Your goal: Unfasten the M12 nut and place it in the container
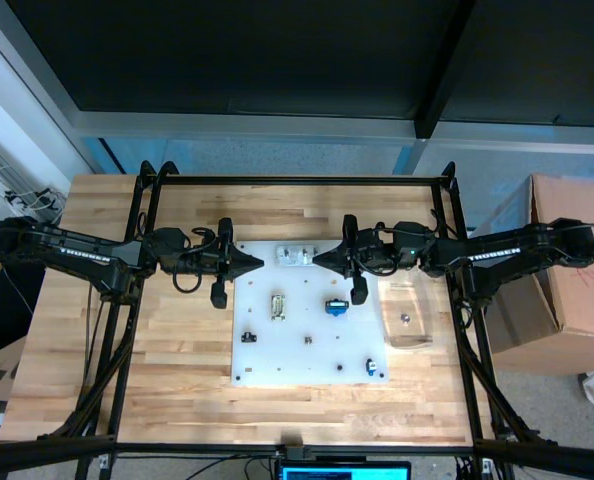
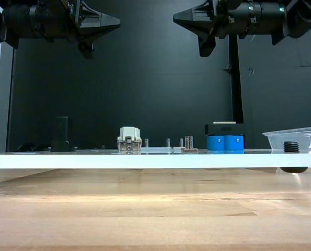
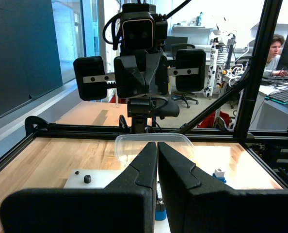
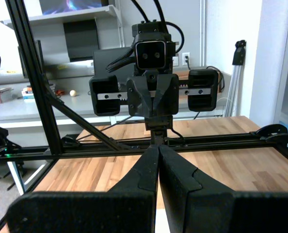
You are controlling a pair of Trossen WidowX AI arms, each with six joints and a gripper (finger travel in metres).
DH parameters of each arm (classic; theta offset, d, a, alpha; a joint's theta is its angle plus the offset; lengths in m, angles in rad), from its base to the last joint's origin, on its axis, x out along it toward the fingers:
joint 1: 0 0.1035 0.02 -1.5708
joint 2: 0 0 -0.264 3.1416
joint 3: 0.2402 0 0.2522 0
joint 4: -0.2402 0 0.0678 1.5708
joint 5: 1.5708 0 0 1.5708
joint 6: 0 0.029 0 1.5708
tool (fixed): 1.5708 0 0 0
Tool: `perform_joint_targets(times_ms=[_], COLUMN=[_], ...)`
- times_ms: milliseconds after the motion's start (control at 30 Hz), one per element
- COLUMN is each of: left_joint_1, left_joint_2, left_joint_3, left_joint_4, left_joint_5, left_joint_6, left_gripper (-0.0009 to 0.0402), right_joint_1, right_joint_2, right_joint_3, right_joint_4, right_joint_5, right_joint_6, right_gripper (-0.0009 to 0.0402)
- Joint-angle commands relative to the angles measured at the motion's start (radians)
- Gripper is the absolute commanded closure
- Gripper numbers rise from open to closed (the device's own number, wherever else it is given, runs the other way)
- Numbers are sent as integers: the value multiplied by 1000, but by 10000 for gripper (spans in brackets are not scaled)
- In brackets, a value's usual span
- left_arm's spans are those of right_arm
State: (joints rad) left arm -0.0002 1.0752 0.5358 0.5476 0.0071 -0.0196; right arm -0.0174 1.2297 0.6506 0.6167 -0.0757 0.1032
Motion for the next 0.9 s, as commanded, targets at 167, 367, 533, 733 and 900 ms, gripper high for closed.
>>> perform_joint_targets(times_ms=[167,367,533,733,900], left_joint_1=[0,0,0,0,0], left_joint_2=[0,0,0,0,0], left_joint_3=[0,0,0,0,0], left_joint_4=[0,0,0,0,0], left_joint_5=[0,0,0,0,0], left_joint_6=[0,0,0,0,0], left_gripper=[393,393,393,393,393], right_joint_1=[-16,-16,-15,-16,-16], right_joint_2=[-43,-46,-46,-46,-46], right_joint_3=[-45,-46,-46,-46,-44], right_joint_4=[-6,-29,-27,-26,-28], right_joint_5=[6,11,11,11,12], right_joint_6=[0,-3,-4,-4,-5], right_gripper=[394,394,394,393,393])
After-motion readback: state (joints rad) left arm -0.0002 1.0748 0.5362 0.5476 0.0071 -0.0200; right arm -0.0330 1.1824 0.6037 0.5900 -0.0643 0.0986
